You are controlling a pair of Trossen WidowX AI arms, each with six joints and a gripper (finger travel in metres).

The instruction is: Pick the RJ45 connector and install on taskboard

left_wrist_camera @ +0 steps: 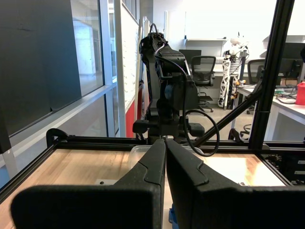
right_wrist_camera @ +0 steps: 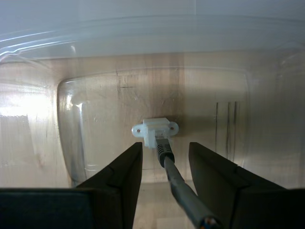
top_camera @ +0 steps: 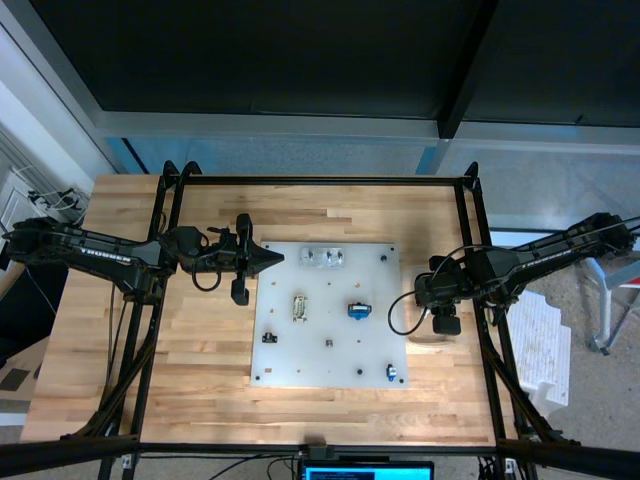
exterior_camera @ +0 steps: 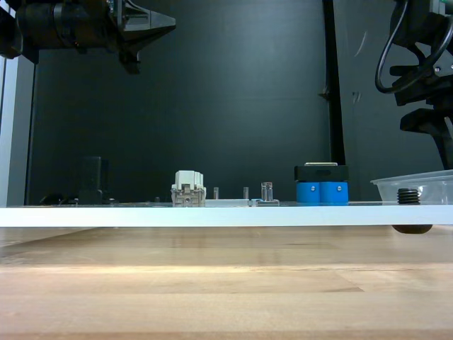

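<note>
The RJ45 connector (right_wrist_camera: 155, 130), a small white plug on a grey cable, lies on the floor of a clear shallow tray (right_wrist_camera: 71, 143). My right gripper (right_wrist_camera: 165, 152) hangs over it, open, one finger on each side of the cable just behind the plug, touching neither. In the high view the right gripper (top_camera: 445, 325) points down into the tray (top_camera: 428, 342) just off the right edge of the white taskboard (top_camera: 300, 350). My left gripper (top_camera: 265, 258) is shut and empty, held level in the air above the board's left edge.
The board carries a beige socket (top_camera: 299, 308), a blue fitting (top_camera: 358, 310), silver fittings (top_camera: 322, 258) and a second blue fitting (top_camera: 392, 374). A black frame (top_camera: 320, 181) surrounds the wooden table (top_camera: 200, 340). A black knob (exterior_camera: 408, 196) shows by the tray.
</note>
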